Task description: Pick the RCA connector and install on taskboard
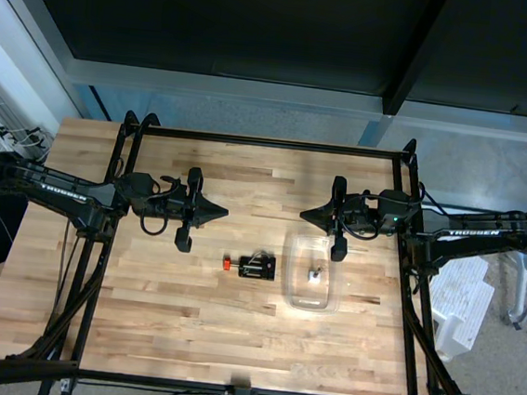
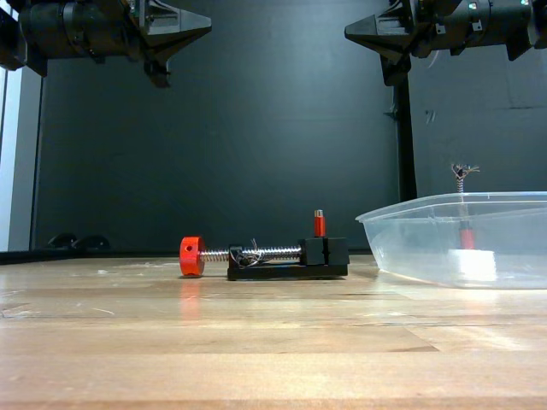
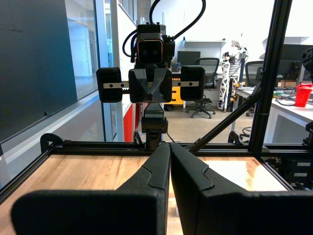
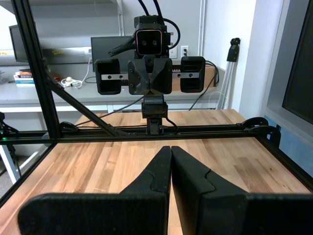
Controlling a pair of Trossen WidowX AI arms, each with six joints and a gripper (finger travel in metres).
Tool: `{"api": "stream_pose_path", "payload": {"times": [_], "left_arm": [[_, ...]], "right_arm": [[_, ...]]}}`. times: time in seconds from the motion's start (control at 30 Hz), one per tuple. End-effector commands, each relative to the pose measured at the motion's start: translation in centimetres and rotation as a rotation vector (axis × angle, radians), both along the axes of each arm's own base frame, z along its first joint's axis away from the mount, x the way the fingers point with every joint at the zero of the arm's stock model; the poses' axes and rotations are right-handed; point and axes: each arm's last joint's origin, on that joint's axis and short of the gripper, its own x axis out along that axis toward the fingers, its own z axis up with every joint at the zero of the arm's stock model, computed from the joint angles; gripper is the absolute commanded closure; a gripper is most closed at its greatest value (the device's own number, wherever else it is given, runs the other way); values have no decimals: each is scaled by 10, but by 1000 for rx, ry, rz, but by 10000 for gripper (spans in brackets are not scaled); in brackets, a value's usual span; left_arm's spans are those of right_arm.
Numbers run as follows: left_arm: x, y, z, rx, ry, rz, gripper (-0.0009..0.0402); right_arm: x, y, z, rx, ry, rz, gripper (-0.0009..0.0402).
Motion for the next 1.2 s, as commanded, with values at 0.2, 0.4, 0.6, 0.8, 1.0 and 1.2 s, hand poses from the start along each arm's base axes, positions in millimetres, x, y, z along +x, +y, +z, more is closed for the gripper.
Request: {"api": "stream_pose_path", "payload": {"times": [0.2,0.4,0.6,0.8,1.0,1.2], "left_arm": [[0,0,0,0,0,0,393],[0,0,0,0,0,0,393],[0,0,0,0,0,0,393],[0,0,0,0,0,0,393],[0,0,0,0,0,0,393],[0,0,0,0,0,0,393]], "right_arm": [[0,0,0,0,-2,0,393],[0,0,0,0,-2,0,393],[0,0,0,2,-2,0,393],[-1,0,2,17,14,1,393],[-7,2,9,8,174,26,393],[-12,10,14,13,319,42,393]]}}
